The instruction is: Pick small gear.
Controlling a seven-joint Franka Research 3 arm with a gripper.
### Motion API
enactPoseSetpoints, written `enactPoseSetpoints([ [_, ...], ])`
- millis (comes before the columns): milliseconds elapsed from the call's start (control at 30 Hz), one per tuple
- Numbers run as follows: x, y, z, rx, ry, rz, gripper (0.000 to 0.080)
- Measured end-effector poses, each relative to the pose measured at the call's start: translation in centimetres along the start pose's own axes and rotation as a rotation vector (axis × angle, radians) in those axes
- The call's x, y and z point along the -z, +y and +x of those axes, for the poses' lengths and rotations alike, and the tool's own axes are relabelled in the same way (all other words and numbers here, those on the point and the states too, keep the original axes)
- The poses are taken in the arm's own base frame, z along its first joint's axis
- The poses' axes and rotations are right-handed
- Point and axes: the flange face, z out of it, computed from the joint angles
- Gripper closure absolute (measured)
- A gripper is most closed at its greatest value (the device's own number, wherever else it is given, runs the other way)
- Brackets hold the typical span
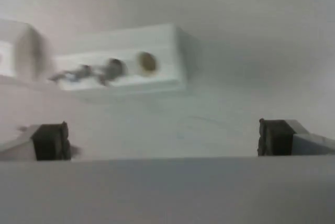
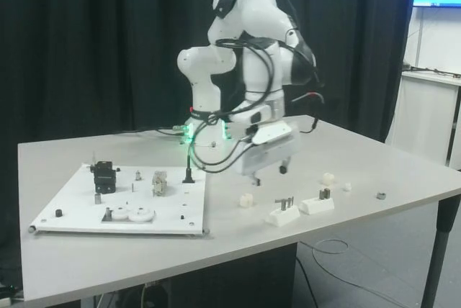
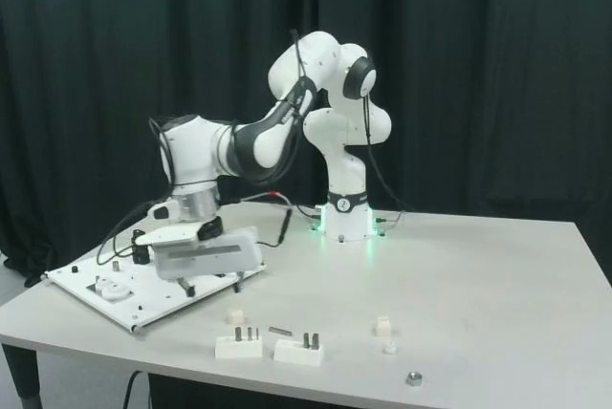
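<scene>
Wrist view showed the gripper (image 1: 163,139) with its two black fingertips set wide apart and nothing between them, above bare grey table (image 1: 251,41). A white block (image 1: 125,63) carrying pegs lay ahead of the fingertips. First room view placed the gripper (image 2: 268,171) in the air over the table, between the white board (image 2: 79,196) and two white peg blocks (image 2: 282,214). Two white gears (image 2: 130,214) sat side by side on the board's near edge; which one was the small gear could not be told.
</scene>
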Motion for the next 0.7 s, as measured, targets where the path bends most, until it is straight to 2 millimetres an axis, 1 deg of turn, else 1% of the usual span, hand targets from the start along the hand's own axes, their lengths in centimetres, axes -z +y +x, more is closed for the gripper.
enactPoseSetpoints([
  [433,-1.3,-7.7,-4.1,-0.053,-0.047,-0.02,0.0003],
  [700,-2.7,-12.1,-7.4,-0.068,-0.07,-0.042,0.0003],
])
